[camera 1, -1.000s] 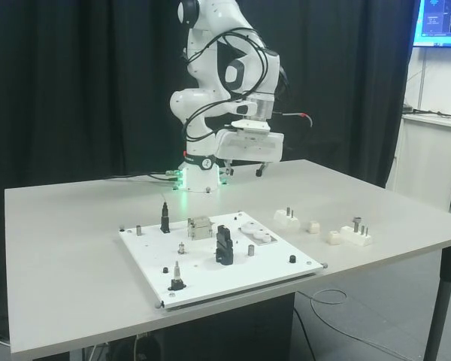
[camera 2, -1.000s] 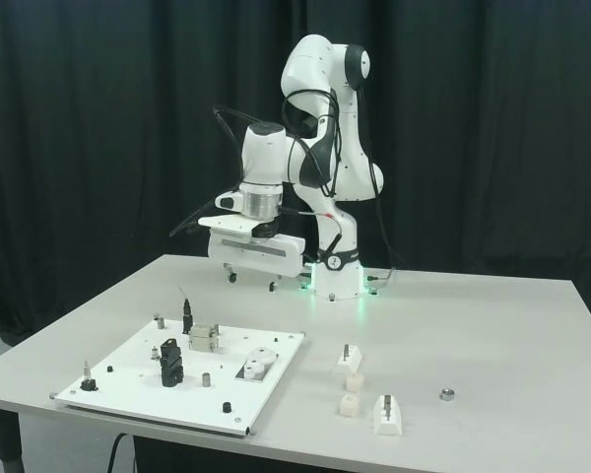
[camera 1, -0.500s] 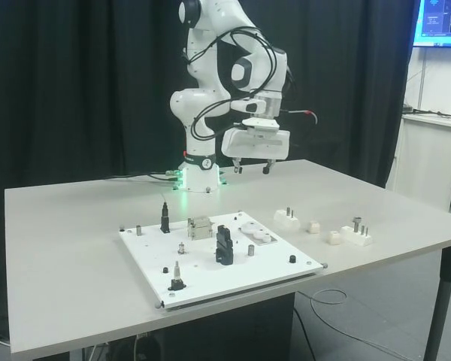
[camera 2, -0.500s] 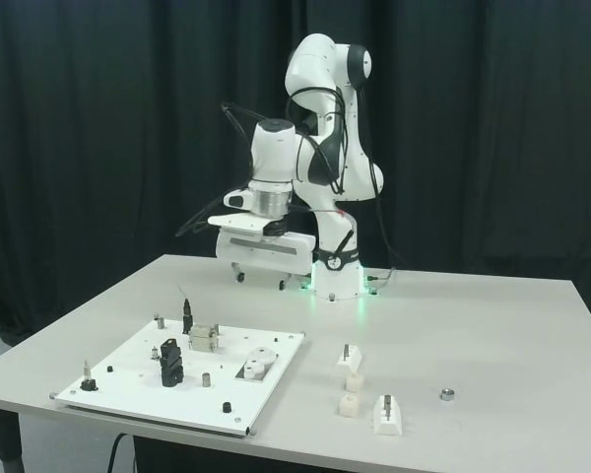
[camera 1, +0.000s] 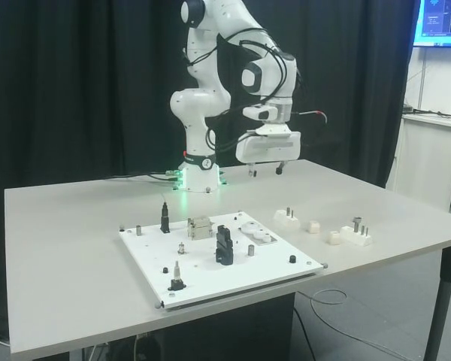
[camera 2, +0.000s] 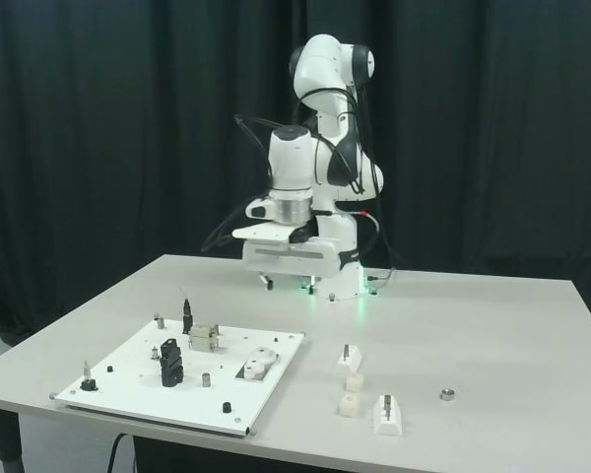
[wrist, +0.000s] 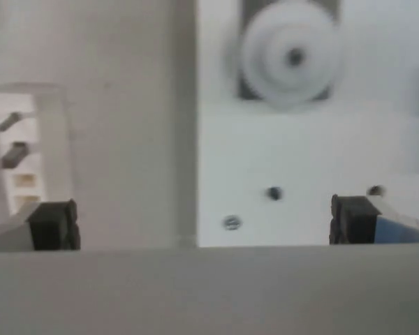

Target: Pick square peg 2.

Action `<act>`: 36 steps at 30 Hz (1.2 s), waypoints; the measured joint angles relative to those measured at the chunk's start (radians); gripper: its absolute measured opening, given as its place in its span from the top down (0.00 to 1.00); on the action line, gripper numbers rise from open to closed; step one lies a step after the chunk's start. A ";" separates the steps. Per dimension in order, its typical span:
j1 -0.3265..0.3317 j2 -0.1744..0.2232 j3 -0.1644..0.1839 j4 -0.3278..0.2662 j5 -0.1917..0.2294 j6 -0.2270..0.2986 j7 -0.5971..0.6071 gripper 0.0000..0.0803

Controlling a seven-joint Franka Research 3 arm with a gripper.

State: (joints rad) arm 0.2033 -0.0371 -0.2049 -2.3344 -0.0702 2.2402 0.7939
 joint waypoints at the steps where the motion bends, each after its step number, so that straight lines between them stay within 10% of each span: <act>1: 0.003 0.001 0.004 -0.004 0.006 0.001 0.001 0.00; 36: 0.101 0.130 0.099 -0.112 0.043 0.239 0.209 0.00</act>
State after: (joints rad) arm 0.3040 0.0930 -0.1055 -2.4464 -0.0275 2.4790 1.0028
